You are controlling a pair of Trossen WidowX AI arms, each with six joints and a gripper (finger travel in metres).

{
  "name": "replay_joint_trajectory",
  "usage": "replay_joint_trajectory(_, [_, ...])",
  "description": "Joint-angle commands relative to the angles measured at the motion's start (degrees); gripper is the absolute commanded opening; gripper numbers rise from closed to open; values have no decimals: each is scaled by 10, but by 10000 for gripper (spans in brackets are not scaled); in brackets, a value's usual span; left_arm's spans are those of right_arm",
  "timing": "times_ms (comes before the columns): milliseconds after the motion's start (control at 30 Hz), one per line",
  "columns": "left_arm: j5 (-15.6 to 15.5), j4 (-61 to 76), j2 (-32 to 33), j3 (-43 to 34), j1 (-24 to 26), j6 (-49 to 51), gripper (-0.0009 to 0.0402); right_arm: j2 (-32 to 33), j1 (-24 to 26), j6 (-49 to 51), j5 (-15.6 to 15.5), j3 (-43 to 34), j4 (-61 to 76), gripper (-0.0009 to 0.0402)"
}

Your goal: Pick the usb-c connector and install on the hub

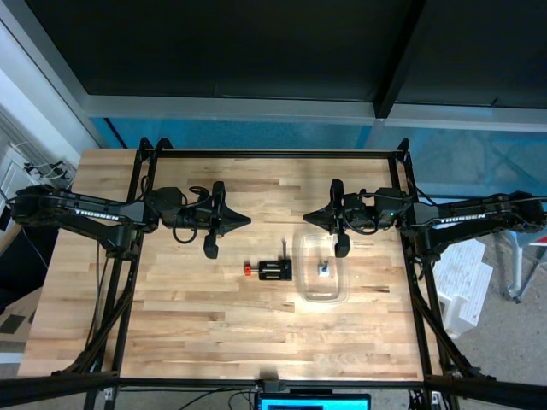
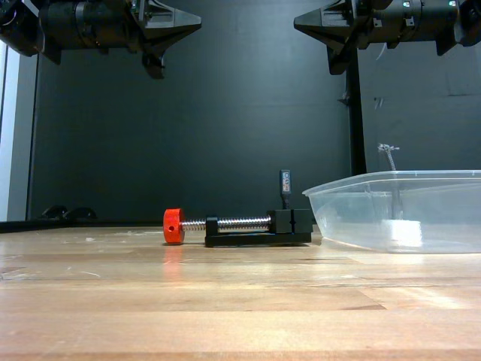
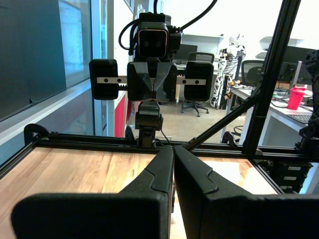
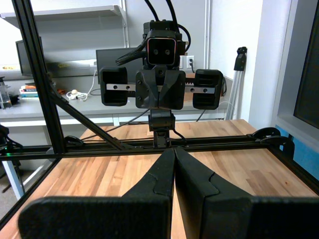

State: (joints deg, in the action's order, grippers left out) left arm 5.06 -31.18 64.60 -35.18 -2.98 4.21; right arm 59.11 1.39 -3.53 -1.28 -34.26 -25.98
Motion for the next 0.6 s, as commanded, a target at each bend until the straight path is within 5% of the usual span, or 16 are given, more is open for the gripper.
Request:
replay_joint_trajectory(33, [0, 0, 0, 0, 0, 0, 0, 0, 0, 0, 0, 0, 0, 0])
replay_joint_trajectory(600, [0, 0, 0, 0, 0, 0, 0, 0, 0, 0, 0, 0, 0, 0])
